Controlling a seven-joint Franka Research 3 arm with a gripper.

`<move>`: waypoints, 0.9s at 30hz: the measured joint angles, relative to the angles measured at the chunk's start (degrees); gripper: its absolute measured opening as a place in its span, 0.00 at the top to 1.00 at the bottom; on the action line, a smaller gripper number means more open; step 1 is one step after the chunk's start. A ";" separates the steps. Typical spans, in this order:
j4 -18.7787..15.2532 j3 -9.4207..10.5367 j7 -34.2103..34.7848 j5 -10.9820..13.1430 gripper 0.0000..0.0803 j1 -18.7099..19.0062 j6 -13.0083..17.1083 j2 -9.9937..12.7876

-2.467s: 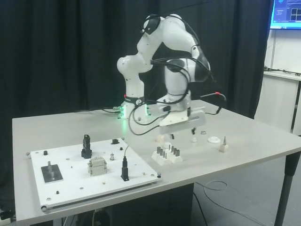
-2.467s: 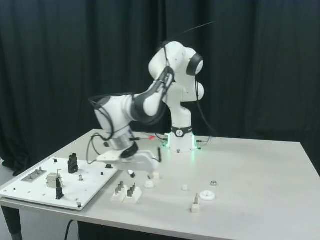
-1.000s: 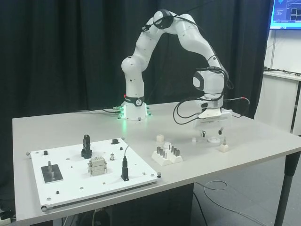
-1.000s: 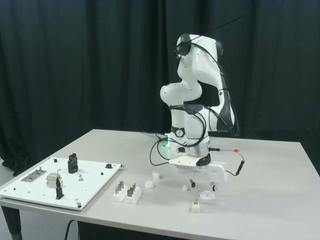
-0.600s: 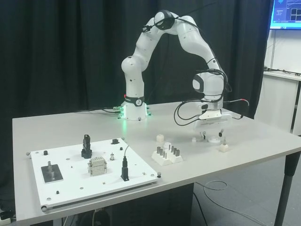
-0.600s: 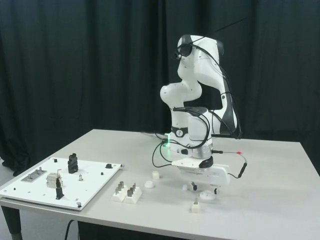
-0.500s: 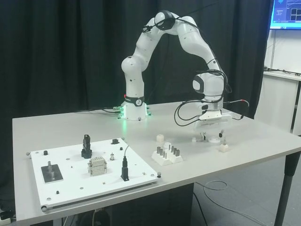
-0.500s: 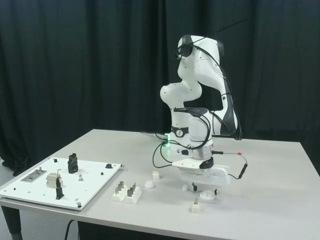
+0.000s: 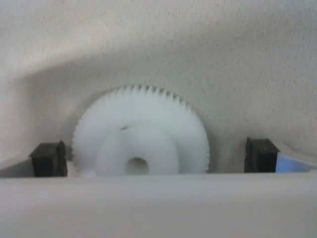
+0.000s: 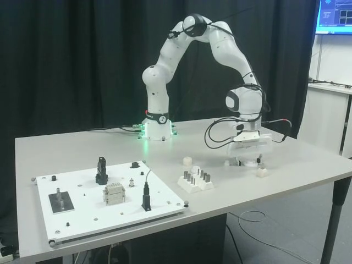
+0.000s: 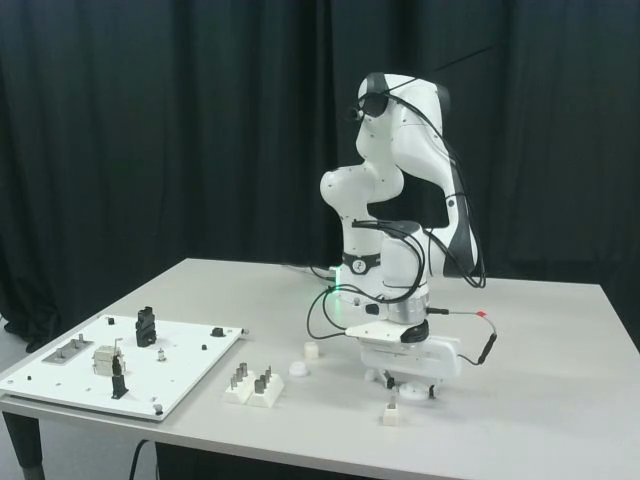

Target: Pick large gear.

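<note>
Two black fingertips of the tool sit spread wide, one on each side of the large gear, both clear of its teeth with nothing pinched yet. Gear lies flat on the grey counter, directly between the fingers, toothed rim and raised hub with centre bore showing in the wrist view; one finger looks just beside the teeth, the other a little further off, so the gear reads slightly off-centre in the gap. From the room views the tool is down at counter level, with the gear hidden under it there. Just beyond the tool, toward the counter's front edge, a small white block with a pin stands near but apart. Further out on the arm-base side: a white rack of grey pegs, a small white cap, then well apart the white assembly board with its black fixtures. My read: approach and descent look done, step in hand is the grasp itself. Next move calls for pressing the fingers together on the rim, evenly, then a straight lift. Risk: the nearer finger touches first and nudges the gear sideways; thin toothed edge gives little grip height, so tool height matters.
</note>
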 joint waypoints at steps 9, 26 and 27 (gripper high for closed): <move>0.00 0.03 1.25 -0.07 0.00 0.00 0.65 0.14; 0.13 0.16 2.55 -1.11 0.26 0.00 0.75 0.21; 0.18 0.15 2.62 -1.13 0.26 0.00 0.79 0.19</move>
